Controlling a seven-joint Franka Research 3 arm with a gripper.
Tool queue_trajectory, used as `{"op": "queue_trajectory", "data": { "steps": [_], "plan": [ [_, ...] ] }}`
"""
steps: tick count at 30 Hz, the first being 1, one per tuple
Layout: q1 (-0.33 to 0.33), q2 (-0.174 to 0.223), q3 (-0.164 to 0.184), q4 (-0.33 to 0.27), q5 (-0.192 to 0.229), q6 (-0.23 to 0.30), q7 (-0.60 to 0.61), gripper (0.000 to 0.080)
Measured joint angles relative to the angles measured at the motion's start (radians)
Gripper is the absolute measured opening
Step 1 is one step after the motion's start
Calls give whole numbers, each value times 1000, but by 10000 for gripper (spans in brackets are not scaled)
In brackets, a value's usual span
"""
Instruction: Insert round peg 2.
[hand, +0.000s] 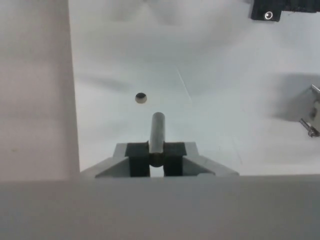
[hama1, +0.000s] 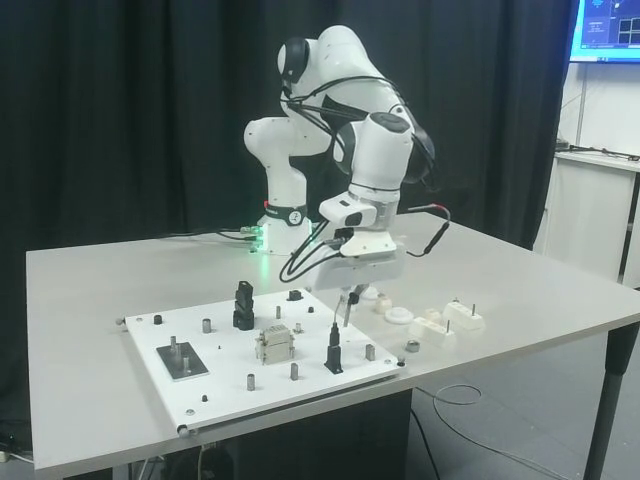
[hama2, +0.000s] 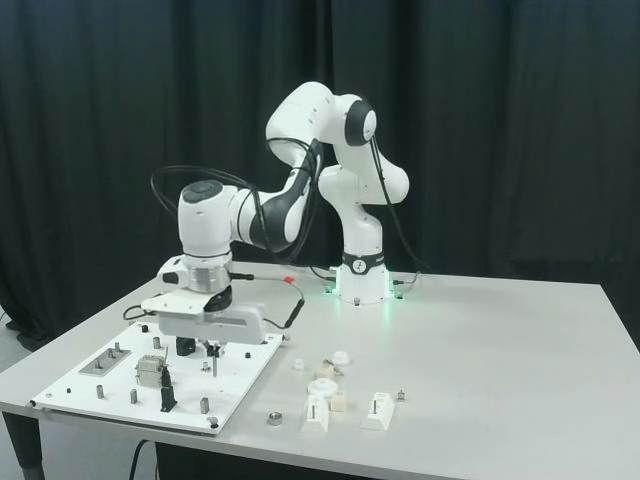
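Gripper (hand: 156, 159) clenched on peg (hand: 157, 131), which hangs upright above the white board (hama1: 262, 372), near its far edge. Pick-up judged done. Hole (hand: 141, 97) lies near the peg tip but offset to 1 side, not under it. Left: align over hole, lower, insert, release.

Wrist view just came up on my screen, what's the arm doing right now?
The gripper is shut on a round peg and holds it over the white board, the peg pointing down. A small round hole shows in the board close by, but the peg is not in it and hangs off to one side of it. In the room views the peg tip sits above the board, among the other parts fixed there. The insertion is not yet done.
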Motion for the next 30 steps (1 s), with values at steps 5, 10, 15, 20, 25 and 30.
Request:
{"op": "queue_trajectory", "data": {
  "steps": [5,10,15,20,25,30],
  "plan": [
    [-4,10,-1,0,23,10,-42,53],
    [-5,18,-4,-1,40,20,-51,53],
    [-5,21,-6,-2,56,21,-67,53],
    [-5,22,-7,-4,65,22,-69,53],
    [-5,22,-11,-6,70,25,-80,53],
    [-5,22,-14,-14,77,32,-89,53]
  ]
}}
